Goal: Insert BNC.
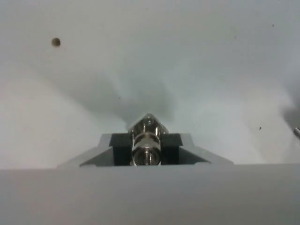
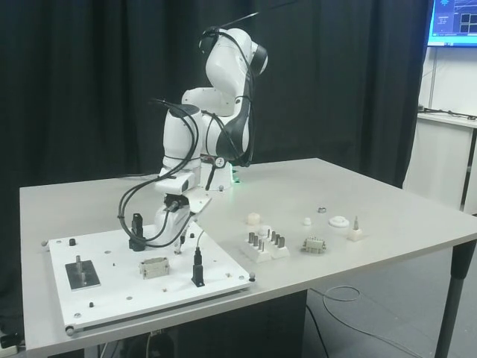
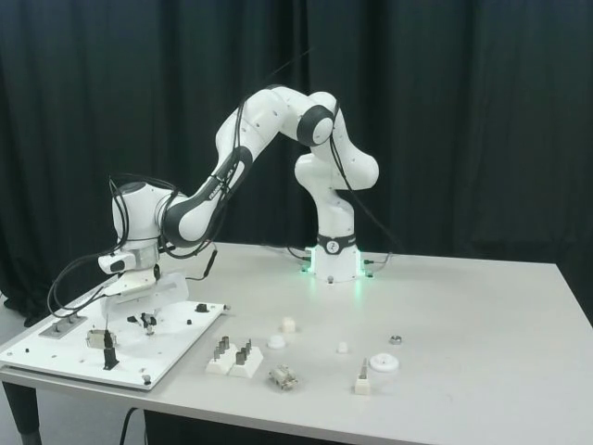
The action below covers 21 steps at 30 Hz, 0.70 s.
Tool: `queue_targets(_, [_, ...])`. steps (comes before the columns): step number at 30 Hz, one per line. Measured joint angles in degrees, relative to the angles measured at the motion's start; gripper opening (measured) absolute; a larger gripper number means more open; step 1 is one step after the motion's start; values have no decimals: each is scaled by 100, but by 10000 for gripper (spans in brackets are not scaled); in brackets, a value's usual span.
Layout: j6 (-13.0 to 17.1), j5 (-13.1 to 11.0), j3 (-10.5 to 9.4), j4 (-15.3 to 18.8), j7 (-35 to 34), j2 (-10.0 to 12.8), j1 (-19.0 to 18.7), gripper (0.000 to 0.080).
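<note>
The gripper point(image 1: 146, 157) was clenched on the BNC connector point(image 1: 146, 145), holding it upright between the two fingertips just above the white board point(image 2: 112, 287). That board lay at the grey table's point(image 2: 373, 201) corner farthest from the arm's base point(image 3: 335, 264).

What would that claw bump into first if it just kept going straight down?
Most likely the white board beneath it. The gripper holds a metal plug pointing down at bare board; no socket shows directly below, though depth is hard to judge.
</note>
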<state>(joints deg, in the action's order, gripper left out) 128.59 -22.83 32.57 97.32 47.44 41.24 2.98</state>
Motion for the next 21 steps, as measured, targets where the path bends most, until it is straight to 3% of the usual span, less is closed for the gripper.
queue_targets(8, [-6, -2, -1, -2, -5, 0, 4, 121])
queue_targets(21, [4, -25, -39, -12, -1122, 4, 44, 121])
